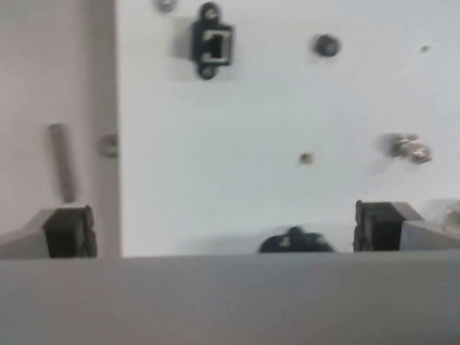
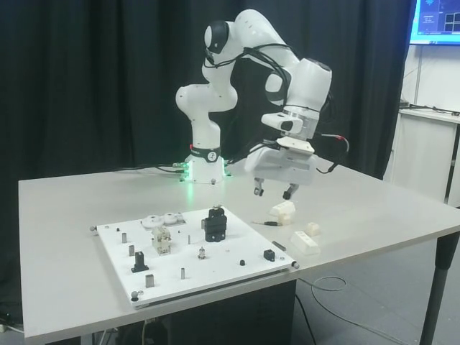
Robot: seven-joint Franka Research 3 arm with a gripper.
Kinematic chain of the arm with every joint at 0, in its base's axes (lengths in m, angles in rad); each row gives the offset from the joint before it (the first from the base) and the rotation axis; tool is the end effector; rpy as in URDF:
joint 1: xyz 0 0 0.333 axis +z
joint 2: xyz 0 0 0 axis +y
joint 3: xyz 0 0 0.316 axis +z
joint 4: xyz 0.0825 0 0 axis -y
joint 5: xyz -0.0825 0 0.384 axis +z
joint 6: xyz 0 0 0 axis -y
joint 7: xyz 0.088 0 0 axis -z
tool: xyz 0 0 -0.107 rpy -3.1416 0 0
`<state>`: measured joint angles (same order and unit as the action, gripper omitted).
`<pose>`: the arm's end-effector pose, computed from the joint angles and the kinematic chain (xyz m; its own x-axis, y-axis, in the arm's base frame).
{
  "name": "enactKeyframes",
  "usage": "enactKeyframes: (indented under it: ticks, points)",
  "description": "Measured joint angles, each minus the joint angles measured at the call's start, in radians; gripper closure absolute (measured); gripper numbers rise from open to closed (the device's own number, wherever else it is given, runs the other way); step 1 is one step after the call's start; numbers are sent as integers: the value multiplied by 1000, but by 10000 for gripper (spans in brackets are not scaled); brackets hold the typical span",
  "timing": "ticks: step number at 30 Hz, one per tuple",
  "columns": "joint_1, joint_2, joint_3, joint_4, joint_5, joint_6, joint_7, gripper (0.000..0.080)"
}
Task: Remove round peg 2.
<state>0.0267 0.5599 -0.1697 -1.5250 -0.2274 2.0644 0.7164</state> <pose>0.6929 -0.0933 0.3379 0.7518 -0.6395 0.1605 -0.6584 -0.7146 0.2363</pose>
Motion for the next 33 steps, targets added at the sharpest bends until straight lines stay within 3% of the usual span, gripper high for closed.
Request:
enactKeyframes:
  ticks: [11,26,33]
  points:
    - [-58,0,0,29,-4,32,-5,3]
    - [-136,0,0,51,0,92,128,3]
    - [-177,2,-1,51,27,137,158,3]
